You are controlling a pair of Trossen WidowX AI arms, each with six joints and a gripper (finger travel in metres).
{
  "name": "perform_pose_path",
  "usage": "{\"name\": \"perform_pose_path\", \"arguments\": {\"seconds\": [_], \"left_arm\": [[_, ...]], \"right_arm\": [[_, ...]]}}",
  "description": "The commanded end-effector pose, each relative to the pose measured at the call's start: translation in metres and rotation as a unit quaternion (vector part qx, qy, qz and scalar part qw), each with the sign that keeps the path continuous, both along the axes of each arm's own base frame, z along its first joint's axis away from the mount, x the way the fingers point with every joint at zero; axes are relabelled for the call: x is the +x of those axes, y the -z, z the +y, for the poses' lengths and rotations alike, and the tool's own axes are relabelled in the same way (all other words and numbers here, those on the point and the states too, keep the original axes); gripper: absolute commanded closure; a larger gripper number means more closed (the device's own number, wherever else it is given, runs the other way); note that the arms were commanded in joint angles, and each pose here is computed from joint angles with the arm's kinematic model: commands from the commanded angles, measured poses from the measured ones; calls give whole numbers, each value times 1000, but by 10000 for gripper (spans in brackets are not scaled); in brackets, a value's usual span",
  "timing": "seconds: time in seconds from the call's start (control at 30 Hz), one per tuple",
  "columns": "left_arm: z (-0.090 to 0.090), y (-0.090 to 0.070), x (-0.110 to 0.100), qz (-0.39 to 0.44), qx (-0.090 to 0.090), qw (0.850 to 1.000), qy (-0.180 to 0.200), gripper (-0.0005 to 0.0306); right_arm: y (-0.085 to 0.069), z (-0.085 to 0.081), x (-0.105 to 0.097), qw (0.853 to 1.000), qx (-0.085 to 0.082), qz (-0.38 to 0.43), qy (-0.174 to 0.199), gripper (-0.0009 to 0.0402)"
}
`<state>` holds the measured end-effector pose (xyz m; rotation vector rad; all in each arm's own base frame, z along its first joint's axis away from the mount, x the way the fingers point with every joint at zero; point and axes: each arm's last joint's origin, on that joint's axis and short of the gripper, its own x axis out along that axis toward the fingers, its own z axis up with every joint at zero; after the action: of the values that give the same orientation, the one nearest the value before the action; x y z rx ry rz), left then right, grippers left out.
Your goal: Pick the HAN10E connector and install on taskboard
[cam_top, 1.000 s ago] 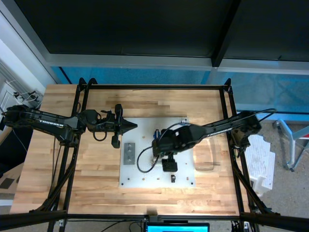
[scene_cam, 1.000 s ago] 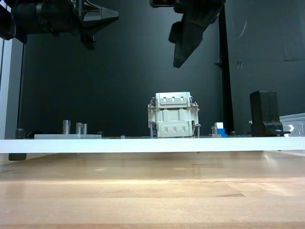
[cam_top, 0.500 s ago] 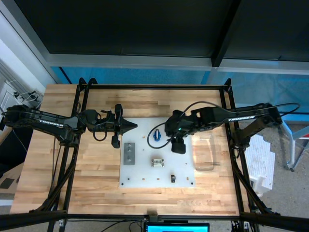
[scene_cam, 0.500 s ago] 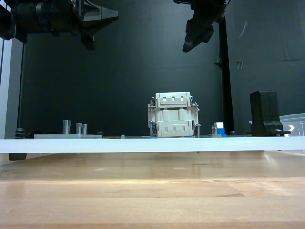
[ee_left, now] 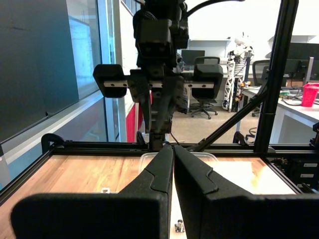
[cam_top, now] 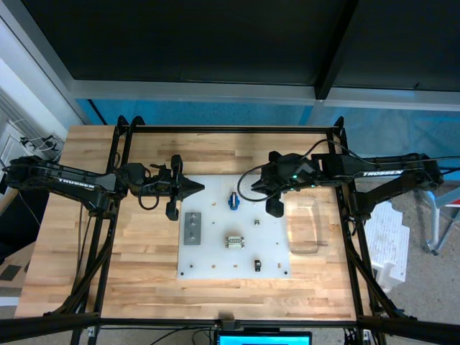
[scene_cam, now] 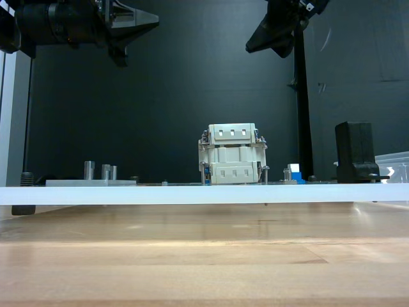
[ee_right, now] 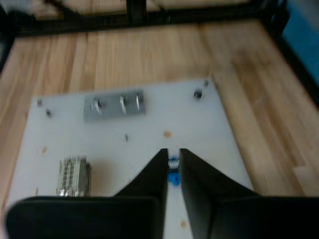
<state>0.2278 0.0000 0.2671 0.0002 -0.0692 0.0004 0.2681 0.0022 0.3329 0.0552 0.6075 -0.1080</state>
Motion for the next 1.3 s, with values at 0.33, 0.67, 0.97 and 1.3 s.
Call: {"name": "perform_pose_path", "arguments": {"seconds": [0.33, 0.67, 0.97, 1.3], "left_arm": [[0, 0, 0, 0, 0, 1000, 0, 300], [0, 0, 0, 0, 0, 1000, 0, 300], [0, 0, 0, 0, 0, 1000, 0, 300], [0, 0, 0, 0, 0, 1000, 0, 300]], "right_arm": [[15, -7, -18, 984, 22, -178, -24, 393], [34, -9, -21, 965, 18, -261, -20, 393], [45, -10, -24, 954, 13, -299, -7, 393], [53, -9, -26, 951, 24, -308, -20, 393]]}}
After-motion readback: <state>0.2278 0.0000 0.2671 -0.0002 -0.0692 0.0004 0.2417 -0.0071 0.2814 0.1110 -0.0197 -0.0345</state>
